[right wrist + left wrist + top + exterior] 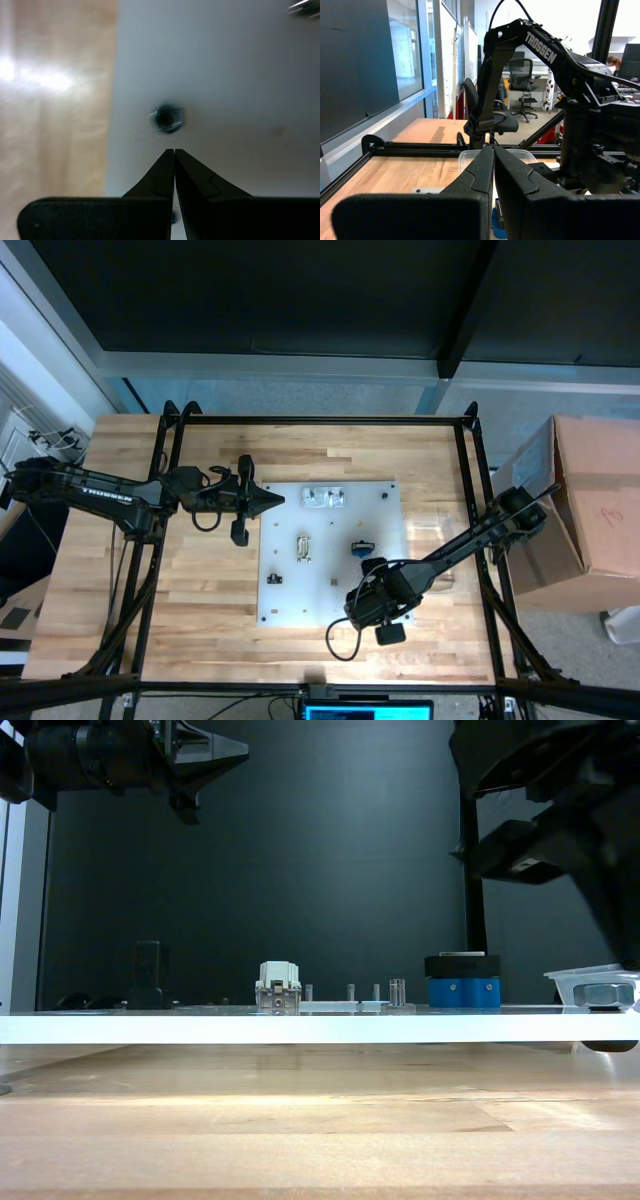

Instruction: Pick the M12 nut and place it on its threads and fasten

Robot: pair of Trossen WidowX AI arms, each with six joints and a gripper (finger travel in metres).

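Wooden table from the high view, with a white board lying mid-table. At the board's far left corner, the left gripper, closed tight and holding nothing. Down over the board's near right edge, the right gripper, hiding the spot beneath it. Just off the board's right edge, a clear tray; past the table's right side, a cardboard box. From the low view: silver M12 nut at the far right, sitting right down at board level in front of the clear tray, touched by no finger; dark bulk of the right arm hanging above it; left gripper high up, well above the board; a blue block and a white connector standing mid-board. From the left wrist view: 2 black fingers pressed flat against each other, nothing between them, with the right arm and the tray beyond. From the right wrist view: right gripper likewise pressed to a point, empty, tips just short of the nut and apart from it; nut seen end-on as a silver ring around the dark end of its stud, on that stud, resting on the white board near the edge beside the wood.
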